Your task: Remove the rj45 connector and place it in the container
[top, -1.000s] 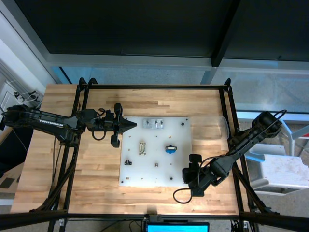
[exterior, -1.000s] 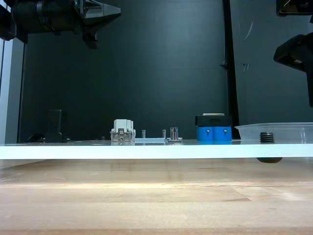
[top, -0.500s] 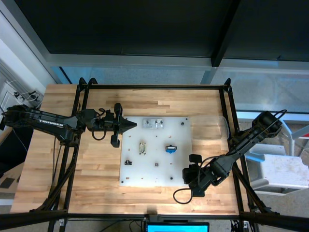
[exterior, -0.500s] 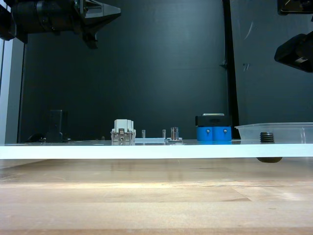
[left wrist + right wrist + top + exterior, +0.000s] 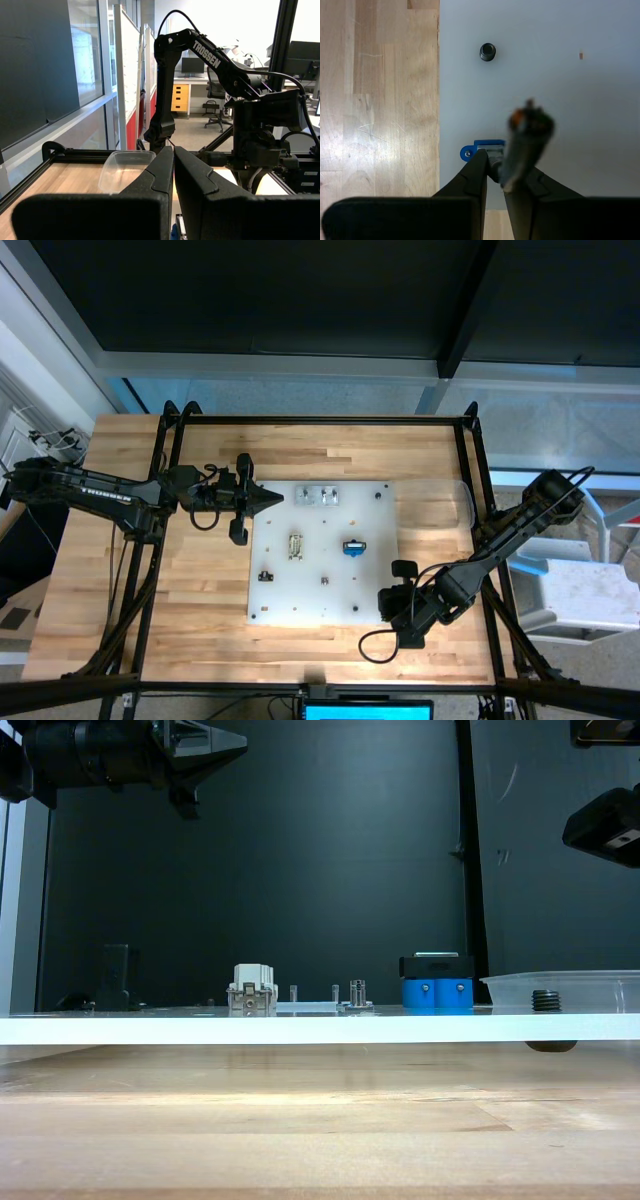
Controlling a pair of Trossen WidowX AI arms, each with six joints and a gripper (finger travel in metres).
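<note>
While both arms hang above the tabletop, every place below refers to the white board.
left tool: held level and high above the board's left edge, pointing across the board; its fingers are pressed together and grip nothing.
right tool: raised above the board's near right part, pointing down at the board; its fingertips are closed on a small, blurred greyish piece.
rj45 connector: the blurred piece between the right tool's fingertips, lifted clear of the board.
container: on the tabletop, just beside the board's far right edge.
blue socket piece: on the board, right of its middle, seen just beyond the right tool's fingertips.
grey connector block: on the board, left of its middle.
black screw: on the board, near one edge.
</note>
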